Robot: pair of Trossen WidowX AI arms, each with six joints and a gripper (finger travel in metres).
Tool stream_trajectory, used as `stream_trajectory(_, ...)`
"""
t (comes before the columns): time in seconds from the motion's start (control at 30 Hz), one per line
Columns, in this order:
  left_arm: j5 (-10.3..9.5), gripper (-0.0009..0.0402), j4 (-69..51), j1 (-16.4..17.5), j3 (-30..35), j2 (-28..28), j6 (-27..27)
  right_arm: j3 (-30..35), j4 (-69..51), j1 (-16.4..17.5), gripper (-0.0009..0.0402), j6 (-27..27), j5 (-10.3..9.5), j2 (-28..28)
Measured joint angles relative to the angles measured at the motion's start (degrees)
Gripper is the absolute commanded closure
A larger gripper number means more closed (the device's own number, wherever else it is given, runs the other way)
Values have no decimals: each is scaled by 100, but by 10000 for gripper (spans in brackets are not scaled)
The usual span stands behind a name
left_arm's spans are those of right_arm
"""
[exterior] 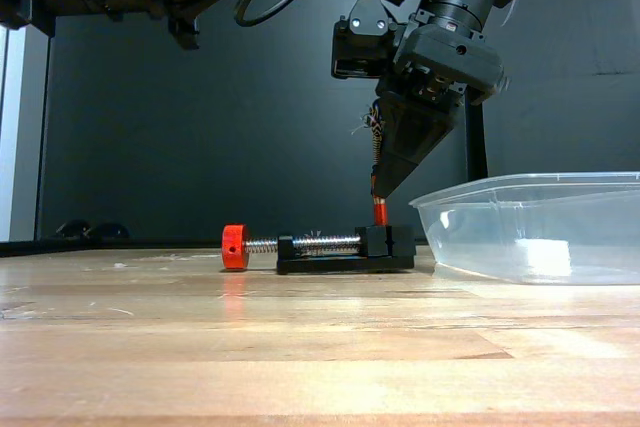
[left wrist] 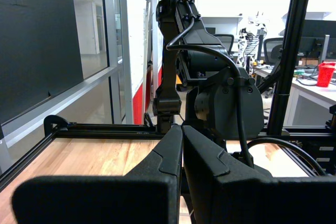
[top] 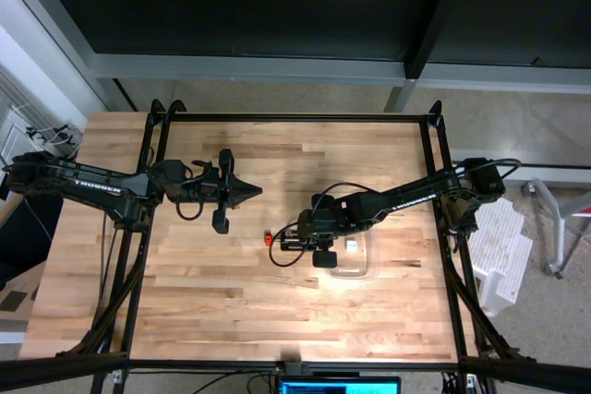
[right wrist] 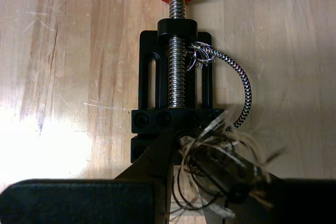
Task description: Remove the RCA connector from the receptacle and place in the container
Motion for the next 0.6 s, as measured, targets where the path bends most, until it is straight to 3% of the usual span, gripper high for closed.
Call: stream_trajectory(0.6, 0, 393, 2, 0, 0, 0, 0, -2, 0, 0, 392, -7, -2, -131)
